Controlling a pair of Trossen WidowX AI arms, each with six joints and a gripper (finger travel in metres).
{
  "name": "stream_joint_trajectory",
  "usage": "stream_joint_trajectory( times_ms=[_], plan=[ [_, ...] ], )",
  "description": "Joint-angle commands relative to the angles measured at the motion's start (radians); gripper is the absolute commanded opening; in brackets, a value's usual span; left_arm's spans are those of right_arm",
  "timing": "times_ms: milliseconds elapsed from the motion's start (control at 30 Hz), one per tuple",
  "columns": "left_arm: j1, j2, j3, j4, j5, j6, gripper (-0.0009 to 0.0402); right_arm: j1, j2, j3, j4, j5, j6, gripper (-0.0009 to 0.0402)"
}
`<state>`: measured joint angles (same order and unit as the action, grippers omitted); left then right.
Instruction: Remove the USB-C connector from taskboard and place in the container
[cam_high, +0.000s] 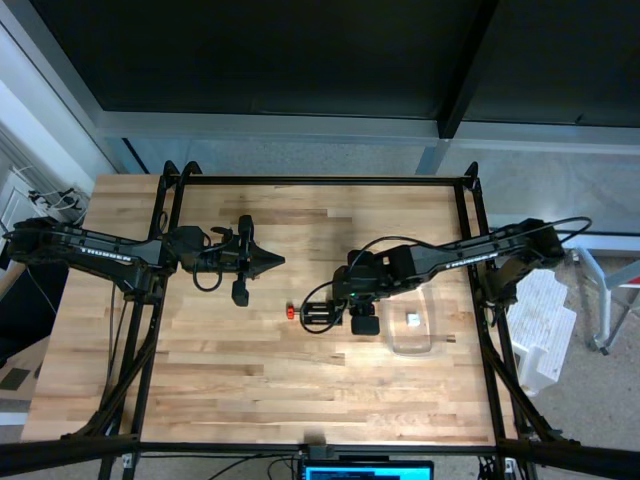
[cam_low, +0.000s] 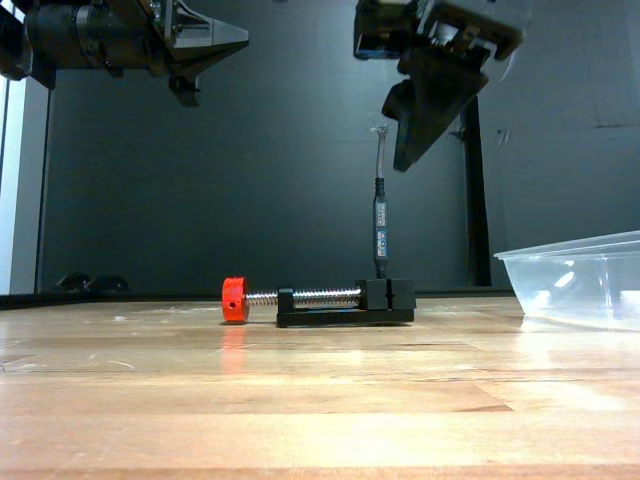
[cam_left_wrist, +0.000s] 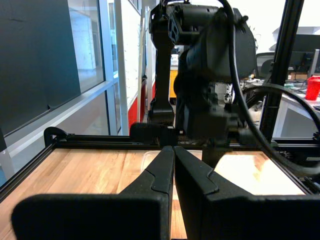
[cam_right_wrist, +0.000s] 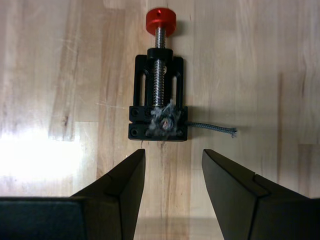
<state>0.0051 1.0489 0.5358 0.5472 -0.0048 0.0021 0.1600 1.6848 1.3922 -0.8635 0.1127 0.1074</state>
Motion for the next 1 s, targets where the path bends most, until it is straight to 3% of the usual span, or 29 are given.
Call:
stream_joint_trajectory(
  times_ms=[33,767,1000],
  plan=[
    [0.000,0.000,0.000,0.000,0.000,0.000,0.0000,0.002,0.030,0.023,-0.015,0.000,0.005,0.0160],
    [0.000,0.000,0.000,0.000,0.000,0.000,0.0000,0.004,0.145,0.055,0.047,0.001,0.015,0.0159],
    [0.000,0.000,0.000,0.000,0.000,0.000,0.0000,0.004,0.145,0.055,0.046,0.000,0.014,0.0125]
  ],
)
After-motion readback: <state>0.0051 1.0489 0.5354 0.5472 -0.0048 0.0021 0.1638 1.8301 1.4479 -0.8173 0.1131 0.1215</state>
